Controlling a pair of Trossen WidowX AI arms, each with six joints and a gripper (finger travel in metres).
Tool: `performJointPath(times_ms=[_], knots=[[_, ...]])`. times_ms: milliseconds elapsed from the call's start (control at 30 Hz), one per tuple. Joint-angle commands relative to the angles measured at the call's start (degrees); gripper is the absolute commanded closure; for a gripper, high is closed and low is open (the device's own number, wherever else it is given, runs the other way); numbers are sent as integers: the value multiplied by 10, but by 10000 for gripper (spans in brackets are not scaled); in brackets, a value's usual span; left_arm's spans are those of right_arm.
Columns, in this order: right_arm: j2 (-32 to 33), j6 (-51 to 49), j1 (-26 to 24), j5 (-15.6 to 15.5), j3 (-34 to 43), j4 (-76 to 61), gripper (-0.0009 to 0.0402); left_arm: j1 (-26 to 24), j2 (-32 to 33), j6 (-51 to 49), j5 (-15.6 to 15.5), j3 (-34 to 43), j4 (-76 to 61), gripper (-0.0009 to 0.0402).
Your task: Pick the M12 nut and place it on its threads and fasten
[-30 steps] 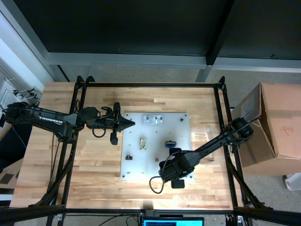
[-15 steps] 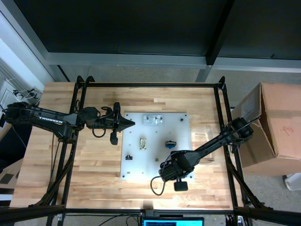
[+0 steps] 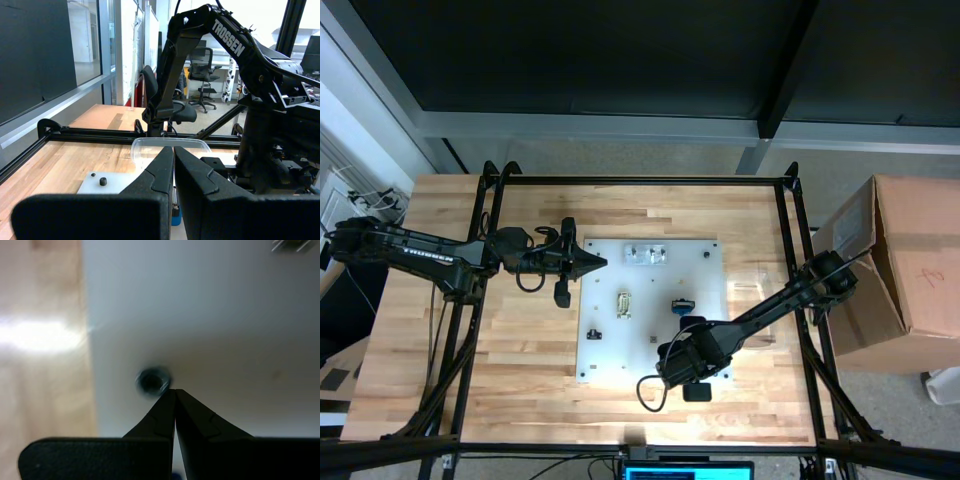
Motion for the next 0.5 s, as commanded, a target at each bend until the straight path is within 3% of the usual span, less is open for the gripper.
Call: performJointPath(times_ms=[33, 100, 200, 400, 500], knots=[[1, -21, 1, -129, 0, 13, 393, 0, 0, 0, 0, 0, 0, 393], [0, -22, 1, -144, 0, 8, 393, 0, 0, 0, 0, 0, 0, 393], [-3, -21, 1, -125, 0, 4, 393, 0, 0, 0, 0, 0, 1, 393], [-6, -6, 1, -7, 0, -21, 393, 0, 0, 0, 0, 0, 0, 393], [-7, -2, 1, 29, 0, -26, 393, 0, 0, 0, 0, 0, 0, 393]])
